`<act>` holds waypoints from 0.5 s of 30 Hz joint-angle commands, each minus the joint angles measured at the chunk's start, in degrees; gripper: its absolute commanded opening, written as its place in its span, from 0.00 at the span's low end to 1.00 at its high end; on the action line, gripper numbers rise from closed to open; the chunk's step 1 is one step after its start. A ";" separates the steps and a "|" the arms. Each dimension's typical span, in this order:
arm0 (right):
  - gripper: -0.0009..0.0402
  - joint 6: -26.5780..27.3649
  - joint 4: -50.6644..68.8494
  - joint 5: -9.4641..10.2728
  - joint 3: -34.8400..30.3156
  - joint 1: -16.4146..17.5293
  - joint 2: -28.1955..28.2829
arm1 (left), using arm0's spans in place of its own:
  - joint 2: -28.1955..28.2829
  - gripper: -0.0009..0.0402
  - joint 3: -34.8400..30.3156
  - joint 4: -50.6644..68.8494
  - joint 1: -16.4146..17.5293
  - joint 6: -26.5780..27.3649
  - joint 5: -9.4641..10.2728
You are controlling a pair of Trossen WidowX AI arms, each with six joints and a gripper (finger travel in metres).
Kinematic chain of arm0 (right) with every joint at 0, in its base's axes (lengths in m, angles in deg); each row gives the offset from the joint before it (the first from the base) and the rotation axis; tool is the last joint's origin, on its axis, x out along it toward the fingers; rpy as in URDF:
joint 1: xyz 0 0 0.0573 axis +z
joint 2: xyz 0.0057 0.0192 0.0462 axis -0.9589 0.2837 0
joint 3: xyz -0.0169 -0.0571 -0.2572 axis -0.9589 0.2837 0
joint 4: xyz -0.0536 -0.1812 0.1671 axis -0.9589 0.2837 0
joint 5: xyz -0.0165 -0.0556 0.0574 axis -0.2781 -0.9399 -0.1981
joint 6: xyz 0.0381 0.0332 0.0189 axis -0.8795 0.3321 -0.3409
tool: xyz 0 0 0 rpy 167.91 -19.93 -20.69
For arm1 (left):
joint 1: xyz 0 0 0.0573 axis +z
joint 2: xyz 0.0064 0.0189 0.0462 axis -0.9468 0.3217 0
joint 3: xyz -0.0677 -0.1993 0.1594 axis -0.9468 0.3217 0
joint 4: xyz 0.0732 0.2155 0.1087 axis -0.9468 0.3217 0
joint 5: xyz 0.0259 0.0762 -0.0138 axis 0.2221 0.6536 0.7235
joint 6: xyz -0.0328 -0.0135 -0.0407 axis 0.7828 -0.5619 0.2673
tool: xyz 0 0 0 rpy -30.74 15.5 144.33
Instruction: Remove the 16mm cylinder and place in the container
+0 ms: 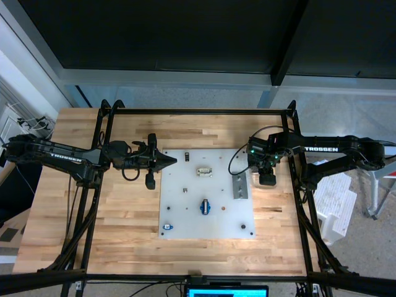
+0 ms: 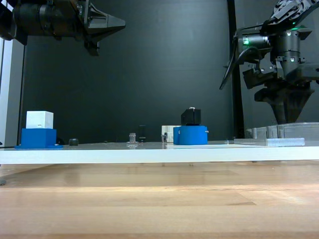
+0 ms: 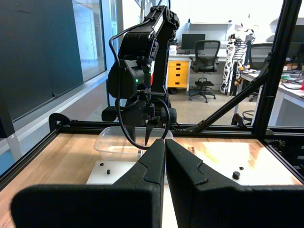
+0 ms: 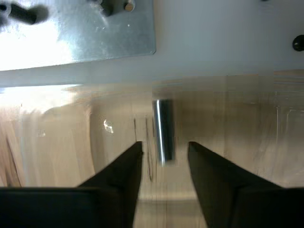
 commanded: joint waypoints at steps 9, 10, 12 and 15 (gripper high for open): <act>0.59 -0.22 0.24 -0.02 -3.89 0.02 -0.70 | 0.02 0.02 0.00 -0.02 0.02 0.00 -0.02; 0.59 -0.22 0.24 0.00 -4.39 0.02 -0.79 | 0.02 0.02 0.00 -0.02 0.02 0.00 -0.02; 0.58 -0.15 -0.07 -0.02 -5.73 0.02 -1.14 | 0.02 0.02 0.00 -0.02 0.00 0.00 -0.02; 0.56 -0.11 -1.38 0.02 -8.13 0.04 -1.33 | 0.02 0.02 0.00 -0.04 0.00 0.00 -0.02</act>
